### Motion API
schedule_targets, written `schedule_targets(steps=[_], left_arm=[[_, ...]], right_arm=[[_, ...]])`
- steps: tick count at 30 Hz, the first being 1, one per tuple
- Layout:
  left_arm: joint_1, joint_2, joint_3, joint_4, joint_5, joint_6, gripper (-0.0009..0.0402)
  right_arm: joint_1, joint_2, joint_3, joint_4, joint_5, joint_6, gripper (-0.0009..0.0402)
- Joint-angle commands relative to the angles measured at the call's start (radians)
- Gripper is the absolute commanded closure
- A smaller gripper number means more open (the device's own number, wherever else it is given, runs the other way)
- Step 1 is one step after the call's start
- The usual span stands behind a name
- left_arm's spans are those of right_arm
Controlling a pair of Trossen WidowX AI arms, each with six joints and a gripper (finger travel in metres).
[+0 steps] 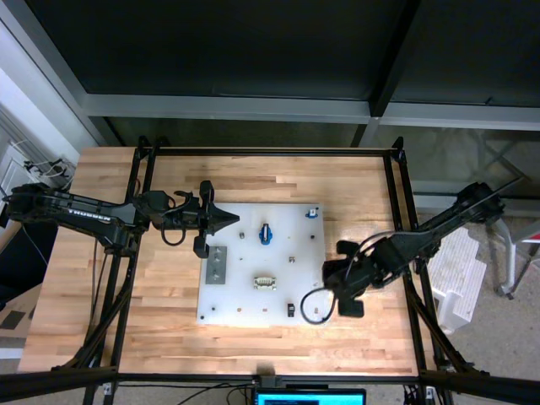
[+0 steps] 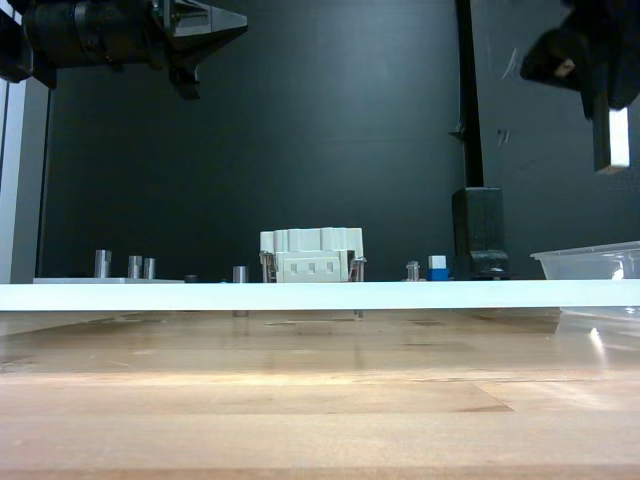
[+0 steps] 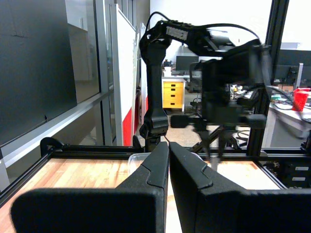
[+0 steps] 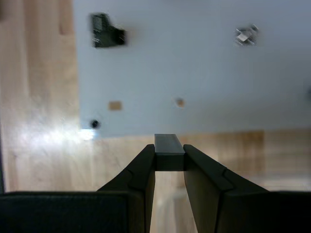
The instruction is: Remove the 16mm bar from the taskboard and place in the container
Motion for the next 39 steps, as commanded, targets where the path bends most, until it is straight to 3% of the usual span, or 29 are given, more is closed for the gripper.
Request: schedule_targets(steps=[1,8,16,28,31,39], left_arm=[[0.000,0.000,0.000,0.000,0.000,0.000,0.0393],[0.000,0.000,0.000,0.000,0.000,0.000,0.0393],[0.000,0.000,0.000,0.000,0.000,0.000,0.0393],[0.000,0.000,0.000,0.000,0.000,0.000,0.0393],[0.000,0.000,0.000,0.000,0.000,0.000,0.0393],[0.000,0.000,0.000,0.000,0.000,0.000,0.0393]], right_arm=[[-0.028,-0.073,-0.082,0.001,0.001,0.013,0.0389],[-0.068,-0.225,-0.246,0.000,0.000,0.033,0.0389],[-0.073,-0.376,-0.406,-0.039,-0.001,0.109,0.0389],[-0.074,-0.430,-0.510,-0.040,-0.016,0.161,0.0383],[-0.074,-0.427,-0.510,-0.039,-0.016,0.163,0.0359],[-0.074,-0.405,-0.514,-0.023,-0.015,0.182,0.0248]])
